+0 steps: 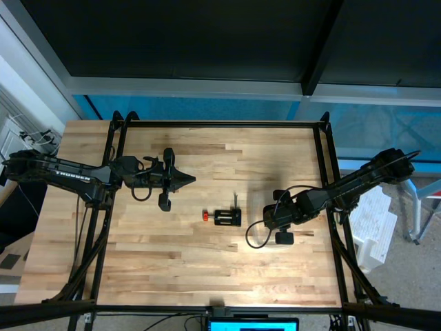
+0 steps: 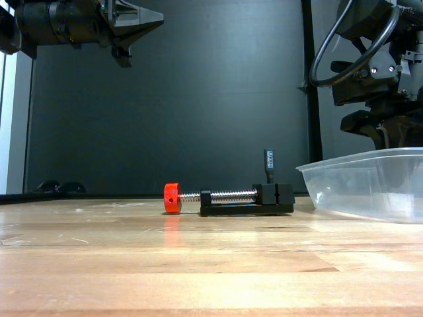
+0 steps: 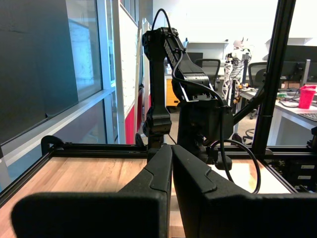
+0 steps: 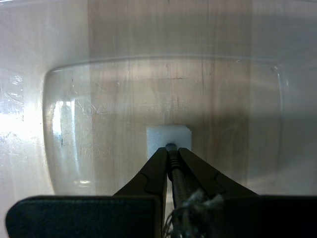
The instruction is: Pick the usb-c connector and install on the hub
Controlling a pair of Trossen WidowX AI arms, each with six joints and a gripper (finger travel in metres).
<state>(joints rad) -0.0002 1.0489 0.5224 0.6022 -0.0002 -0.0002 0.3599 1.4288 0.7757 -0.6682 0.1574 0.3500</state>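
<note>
The hub [image 1: 227, 218] is a small black block with a red-orange knob [image 2: 172, 197], lying mid-table; in the low view the hub [image 2: 244, 201] carries a small dark upright piece [image 2: 268, 162] on its far block. My right gripper [image 4: 171, 148] hangs over a clear tray [image 2: 370, 181], just right of the hub. It is shut on a slim dark-grey piece, the usb-c connector [image 4: 171, 155], directly above a white foam square [image 4: 168, 135]. From above, the right gripper [image 1: 279, 224] points down. My left gripper [image 1: 189, 179] hovers high at the back left, shut and holding nothing.
The clear tray's rim [image 4: 163, 60] surrounds the right gripper's working spot. A black frame rail [image 1: 220, 125] borders the table's far side. Bare wood lies between the hub and the near edge.
</note>
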